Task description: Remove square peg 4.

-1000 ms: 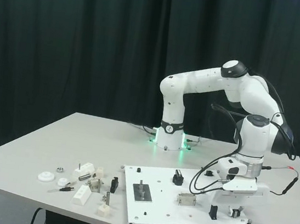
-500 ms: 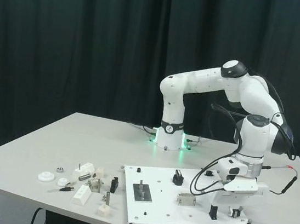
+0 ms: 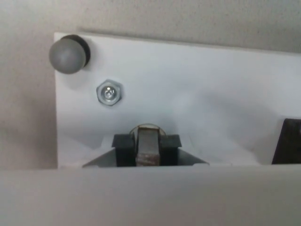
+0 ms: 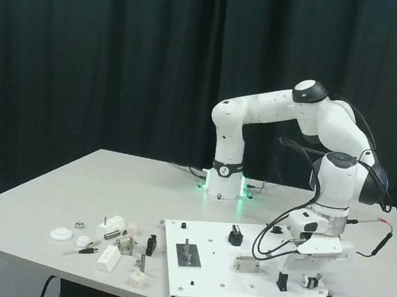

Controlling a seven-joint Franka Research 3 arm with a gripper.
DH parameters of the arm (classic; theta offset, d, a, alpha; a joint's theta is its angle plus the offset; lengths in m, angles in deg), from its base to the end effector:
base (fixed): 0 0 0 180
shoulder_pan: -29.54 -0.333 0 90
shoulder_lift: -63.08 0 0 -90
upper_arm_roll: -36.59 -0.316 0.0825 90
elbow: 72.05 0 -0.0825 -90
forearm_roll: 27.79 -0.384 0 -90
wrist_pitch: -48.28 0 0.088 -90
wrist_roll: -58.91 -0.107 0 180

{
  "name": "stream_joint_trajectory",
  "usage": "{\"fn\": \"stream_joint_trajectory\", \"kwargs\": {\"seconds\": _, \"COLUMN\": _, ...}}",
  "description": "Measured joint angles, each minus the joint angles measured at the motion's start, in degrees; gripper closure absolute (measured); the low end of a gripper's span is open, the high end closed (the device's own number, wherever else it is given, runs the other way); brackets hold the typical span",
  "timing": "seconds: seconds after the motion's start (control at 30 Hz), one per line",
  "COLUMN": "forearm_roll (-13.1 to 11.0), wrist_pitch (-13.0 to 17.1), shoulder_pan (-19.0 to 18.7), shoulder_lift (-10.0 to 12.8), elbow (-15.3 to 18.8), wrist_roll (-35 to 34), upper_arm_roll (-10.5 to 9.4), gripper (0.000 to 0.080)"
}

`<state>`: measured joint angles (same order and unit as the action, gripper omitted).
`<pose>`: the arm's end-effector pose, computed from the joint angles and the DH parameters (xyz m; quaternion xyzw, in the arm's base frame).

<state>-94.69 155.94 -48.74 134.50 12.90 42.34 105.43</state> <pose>0.5988 0.3641 0.2062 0.9905 -0.1370 -0.0029 0.0142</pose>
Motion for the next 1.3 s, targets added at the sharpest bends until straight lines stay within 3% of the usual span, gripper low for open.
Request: {"fn": "stream_joint_trajectory", "kwargs": {"seconds": 1.3, "forearm_roll": 0.0, "wrist_pitch": 0.0, "shoulder_pan": 0.1, "shoulder_lift": -0.1, "elbow": 0.0, "wrist_roll": 3.6, "upper_arm_roll": -0.05, "gripper": 0.0693}}
